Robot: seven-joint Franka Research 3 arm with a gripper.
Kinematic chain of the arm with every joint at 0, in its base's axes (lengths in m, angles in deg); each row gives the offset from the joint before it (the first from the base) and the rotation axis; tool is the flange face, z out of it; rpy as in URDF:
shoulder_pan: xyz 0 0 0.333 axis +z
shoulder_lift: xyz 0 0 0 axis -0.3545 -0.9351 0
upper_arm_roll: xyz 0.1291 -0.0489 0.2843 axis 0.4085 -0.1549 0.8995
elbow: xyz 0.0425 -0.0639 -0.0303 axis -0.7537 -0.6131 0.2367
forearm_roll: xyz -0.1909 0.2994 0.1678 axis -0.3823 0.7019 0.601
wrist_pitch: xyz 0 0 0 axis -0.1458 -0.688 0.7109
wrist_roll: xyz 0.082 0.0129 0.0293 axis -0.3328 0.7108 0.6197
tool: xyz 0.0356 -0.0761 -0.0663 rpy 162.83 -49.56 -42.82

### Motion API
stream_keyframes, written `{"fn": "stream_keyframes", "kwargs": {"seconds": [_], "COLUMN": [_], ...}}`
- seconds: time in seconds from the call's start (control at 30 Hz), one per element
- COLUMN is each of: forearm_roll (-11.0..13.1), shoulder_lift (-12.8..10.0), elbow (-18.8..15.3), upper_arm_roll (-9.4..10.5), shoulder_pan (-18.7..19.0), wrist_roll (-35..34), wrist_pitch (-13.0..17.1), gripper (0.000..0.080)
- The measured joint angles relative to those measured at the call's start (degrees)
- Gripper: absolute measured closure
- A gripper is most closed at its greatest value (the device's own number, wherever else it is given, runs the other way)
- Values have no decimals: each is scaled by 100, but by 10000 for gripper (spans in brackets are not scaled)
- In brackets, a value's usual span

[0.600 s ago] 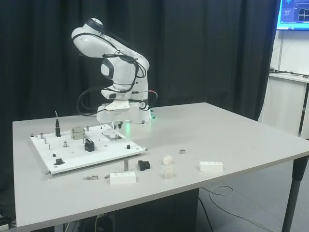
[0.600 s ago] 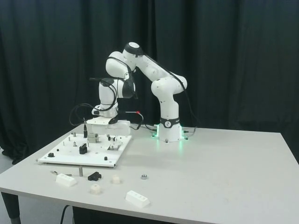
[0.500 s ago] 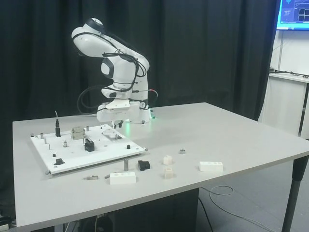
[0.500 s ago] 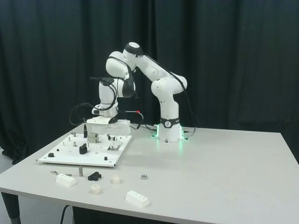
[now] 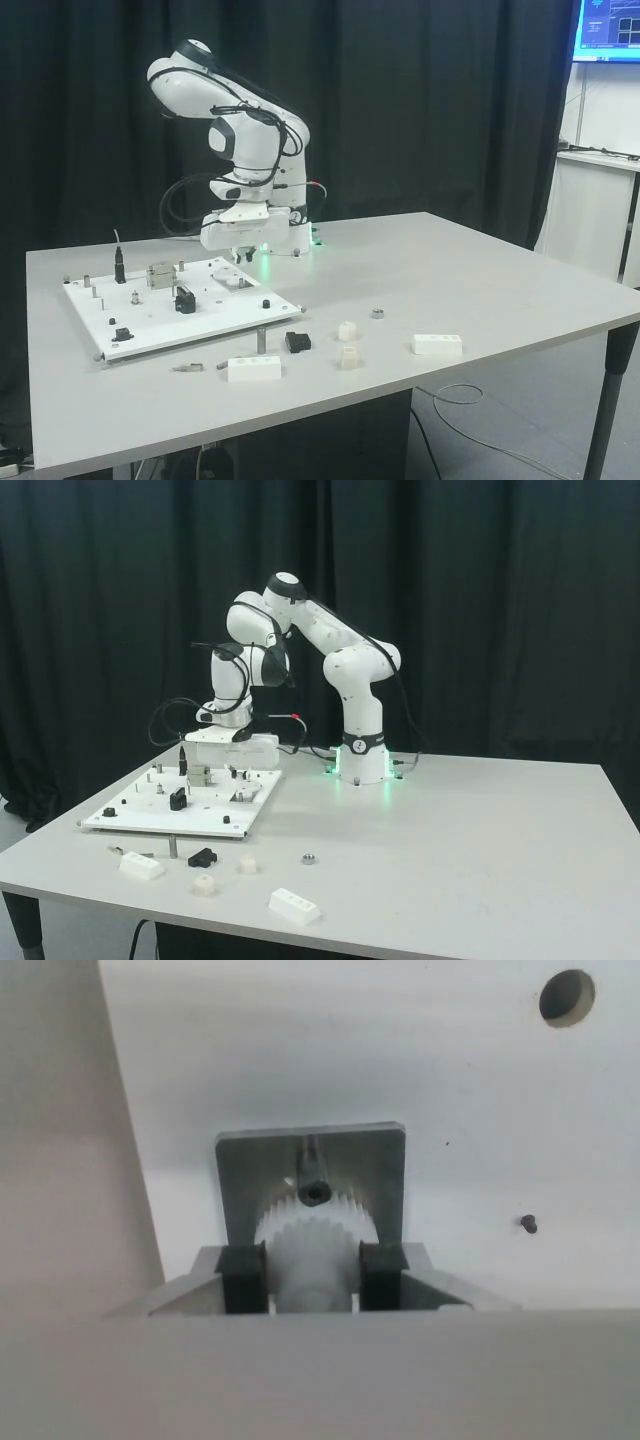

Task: Place small gear.

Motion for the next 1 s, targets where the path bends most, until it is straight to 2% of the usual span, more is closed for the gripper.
{"fn": "stream_keyframes", "kwargs": {"seconds": [0.53,1.0], "forearm_roll": [0,0], "shoulder_lift": [50,425], "elbow": [2,2], "upper_arm_roll": [11,45], "shoulder_pan": [-1,278], "wrist_roll": [0,-31], "wrist_pitch": [28,298], "gripper": [609,609]}}
